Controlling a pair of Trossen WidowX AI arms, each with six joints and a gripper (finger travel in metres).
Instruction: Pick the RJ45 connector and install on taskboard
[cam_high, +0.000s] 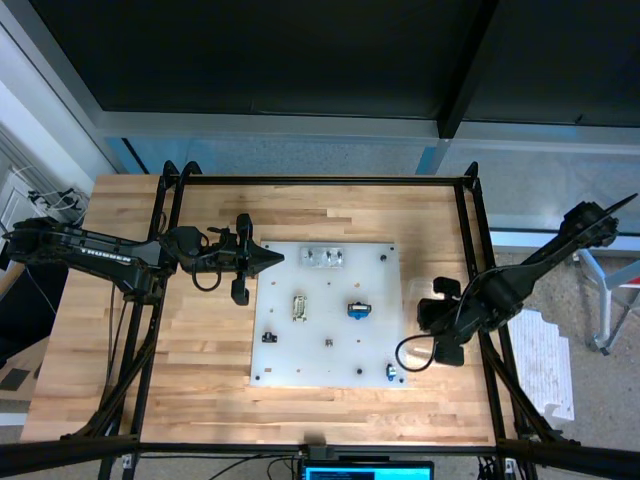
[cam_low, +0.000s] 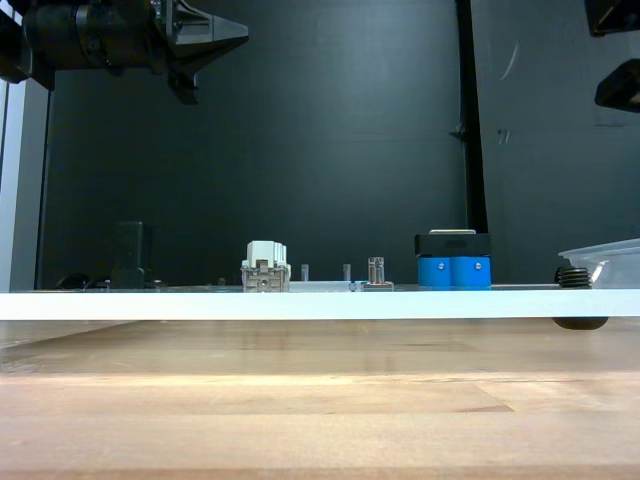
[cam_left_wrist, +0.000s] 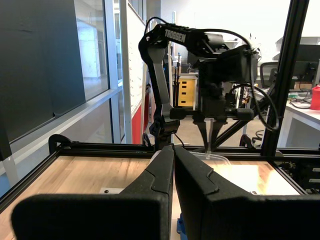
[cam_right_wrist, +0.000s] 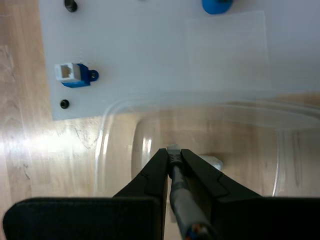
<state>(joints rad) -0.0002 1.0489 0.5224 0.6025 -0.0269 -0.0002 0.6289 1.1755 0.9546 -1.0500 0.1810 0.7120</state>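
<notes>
Taskboard (cam_high: 320, 365) sits mid-frame. Left gripper (cam_high: 275, 258) hangs over its upper-left edge. Right gripper (cam_right_wrist: 173, 151), holding the RJ45 connector (cam_right_wrist: 174, 164), is over the tray (cam_right_wrist: 103, 150) beside its right edge.

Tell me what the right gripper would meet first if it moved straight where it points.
Probably the clear tray beneath it; depth is unclear. The right gripper, closed on a grey cable, points down; the left gripper hovers over the taskboard's left edge.

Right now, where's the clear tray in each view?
High: clear tray, faint, just off the taskboard's right edge; left gripper hangs at its left edge.
Low: tray at far right, beside the taskboard.
Left wrist: tray beyond the shut left gripper, under the right gripper.
Right wrist: tray rim curving around the right gripper's tips, next to the taskboard.
Shared landmark: the taskboard.
</notes>
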